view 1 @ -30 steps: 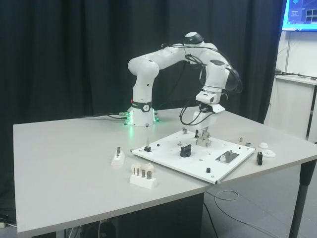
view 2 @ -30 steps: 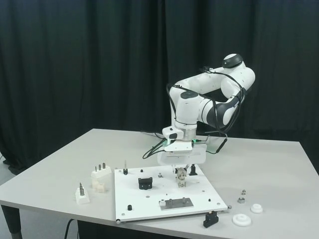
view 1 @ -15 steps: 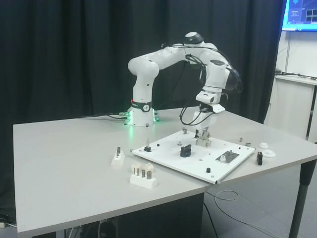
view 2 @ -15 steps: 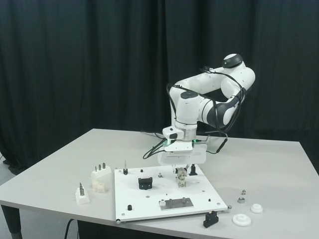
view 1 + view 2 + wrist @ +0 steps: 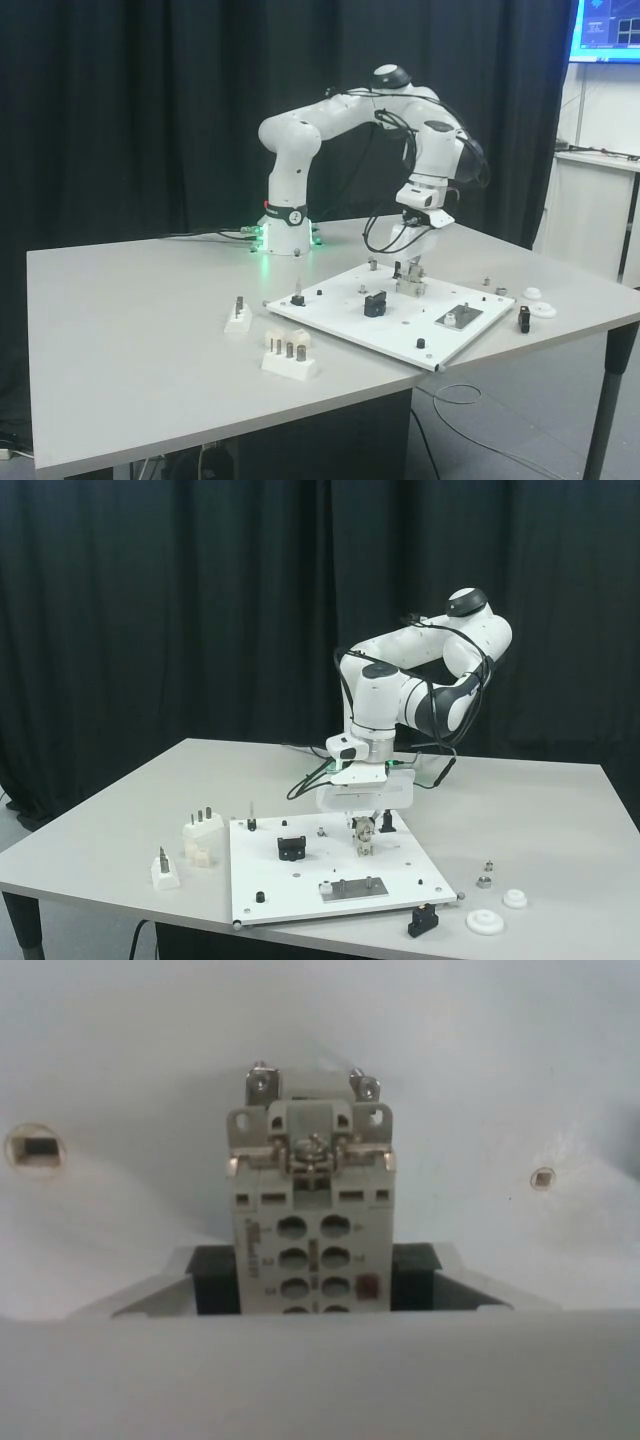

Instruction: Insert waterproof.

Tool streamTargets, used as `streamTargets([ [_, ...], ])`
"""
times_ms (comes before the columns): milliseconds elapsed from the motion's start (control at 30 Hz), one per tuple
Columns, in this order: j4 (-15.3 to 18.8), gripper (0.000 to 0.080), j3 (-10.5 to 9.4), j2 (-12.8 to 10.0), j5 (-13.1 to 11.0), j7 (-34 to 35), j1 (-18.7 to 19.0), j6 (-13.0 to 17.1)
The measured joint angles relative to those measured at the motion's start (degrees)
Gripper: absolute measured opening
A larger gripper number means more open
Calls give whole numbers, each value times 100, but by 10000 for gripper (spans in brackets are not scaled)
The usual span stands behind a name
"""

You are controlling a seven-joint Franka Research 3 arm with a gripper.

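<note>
**Connector held over its seat on the white board**

The gripper hangs low over the white board, straight above the waterproof connector, which stands near the middle of that board, just beside a small black block. In the wrist view the connector sits between the two fingers, whose black pads lie close against its sides; they look closed on the connector, though real contact cannot be confirmed from these pictures.

My reading is that the insertion itself is in hand: the part is at its seat and is either being pressed home or has just bottomed out. The next move calls for a straight push down along the connector's own axis, with no sideways lean, then letting go only once it sits flush.

The connector's long axis runs upright from the board. Its numbered face of round holes looks up toward the wrist, and the metal clip with two screws sits at the far end.
</note>
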State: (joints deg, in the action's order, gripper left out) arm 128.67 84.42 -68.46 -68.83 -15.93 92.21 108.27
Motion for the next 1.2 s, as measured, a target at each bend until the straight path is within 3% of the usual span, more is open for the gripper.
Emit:
streamTargets([
  [1200, -21, 310, 19, 0, -10, 167, -49, -105],
])
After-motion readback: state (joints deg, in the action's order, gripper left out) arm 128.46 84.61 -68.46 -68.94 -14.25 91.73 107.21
